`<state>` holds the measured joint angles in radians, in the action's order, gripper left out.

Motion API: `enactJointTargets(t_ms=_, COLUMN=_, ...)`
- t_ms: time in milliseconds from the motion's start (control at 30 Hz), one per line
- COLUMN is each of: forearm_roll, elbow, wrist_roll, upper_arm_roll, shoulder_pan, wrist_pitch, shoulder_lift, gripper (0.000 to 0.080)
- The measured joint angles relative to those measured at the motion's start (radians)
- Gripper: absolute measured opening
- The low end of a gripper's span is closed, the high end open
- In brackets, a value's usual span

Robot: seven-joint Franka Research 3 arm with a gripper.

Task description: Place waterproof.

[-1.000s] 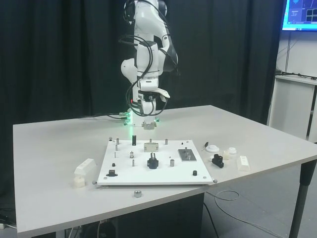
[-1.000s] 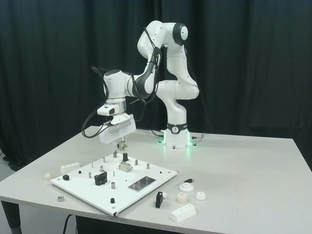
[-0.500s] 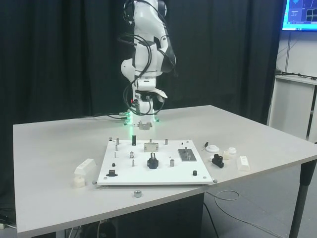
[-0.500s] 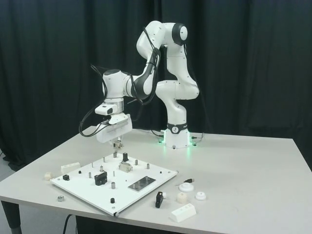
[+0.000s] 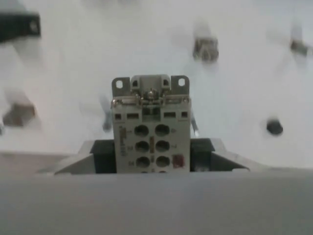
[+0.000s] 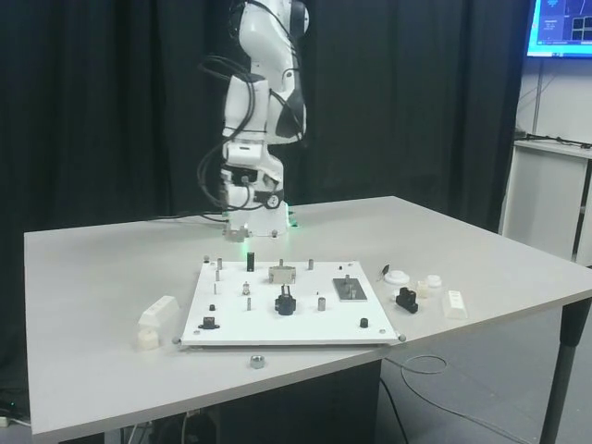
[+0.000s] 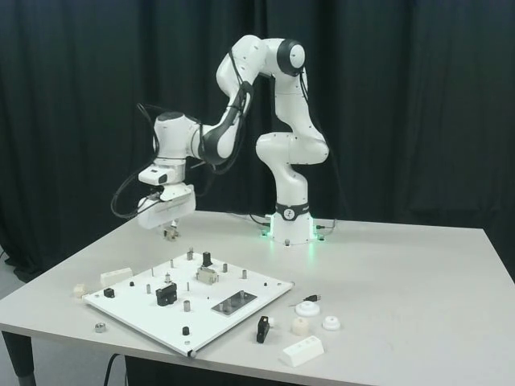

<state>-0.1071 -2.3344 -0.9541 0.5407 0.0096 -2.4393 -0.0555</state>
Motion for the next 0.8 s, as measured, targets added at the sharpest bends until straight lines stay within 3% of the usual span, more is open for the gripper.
enactJointTargets(t_ms=367, forearm_roll=0.004, elbow=0.059, wrist_roll=-0.140, upper_arm_roll=0.101, shoulder_pan=0.014, wrist_pitch=-0.043, shoulder_lift=-0.067, gripper=0.0311)
enactJointTargets(t_ms=600, forearm_roll=0.042, elbow=0.093, wrist_roll=-0.247, upper_arm_roll=0.121, shoulder_pan=0.046, wrist_pitch=-0.060, shoulder_lift=-0.117, gripper=0.0311)
enactJointTargets(t_ms=800, forearm_roll=0.112, elbow=0.111, wrist_roll=-0.364, upper_arm_roll=0.121, shoulder_pan=0.081, wrist_pitch=-0.067, shoulder_lift=-0.160, gripper=0.0311)
